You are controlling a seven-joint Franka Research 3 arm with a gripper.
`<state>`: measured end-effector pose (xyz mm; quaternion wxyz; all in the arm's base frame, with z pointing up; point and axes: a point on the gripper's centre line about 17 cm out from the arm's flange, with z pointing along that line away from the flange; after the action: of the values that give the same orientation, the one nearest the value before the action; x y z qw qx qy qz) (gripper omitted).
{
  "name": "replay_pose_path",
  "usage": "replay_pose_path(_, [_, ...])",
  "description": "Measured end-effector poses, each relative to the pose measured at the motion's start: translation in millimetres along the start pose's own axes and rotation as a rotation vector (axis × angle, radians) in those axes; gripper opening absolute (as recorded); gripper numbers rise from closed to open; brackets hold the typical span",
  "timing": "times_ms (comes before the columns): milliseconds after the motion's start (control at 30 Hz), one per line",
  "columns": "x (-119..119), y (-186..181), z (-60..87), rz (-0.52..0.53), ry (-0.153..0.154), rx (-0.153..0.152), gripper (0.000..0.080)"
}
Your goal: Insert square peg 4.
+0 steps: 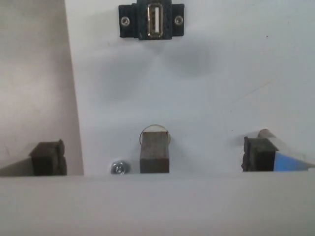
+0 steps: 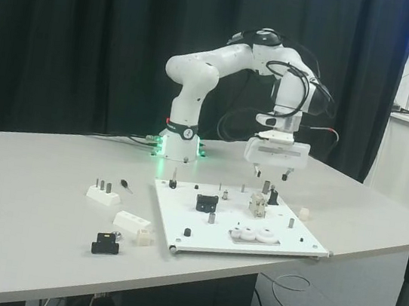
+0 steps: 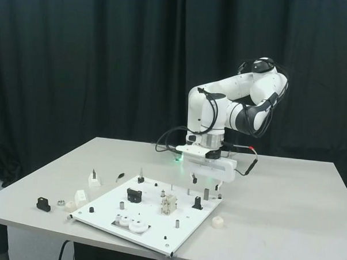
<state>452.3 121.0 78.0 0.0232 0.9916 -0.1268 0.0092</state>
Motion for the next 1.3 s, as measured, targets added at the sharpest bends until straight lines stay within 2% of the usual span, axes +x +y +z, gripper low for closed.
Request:
replay_pose_path(367, [1.3,0.4,-3.0,-0.001,0.002,0.002,0.08])
replay_pose_path(900, [2.8,5.9,-7.1,-0.008,0.004,-0.014,0.08])
replay_pose_path(1300, [-0.4,18.6,-6.3,-0.015,-0.009,-0.05,0.08])
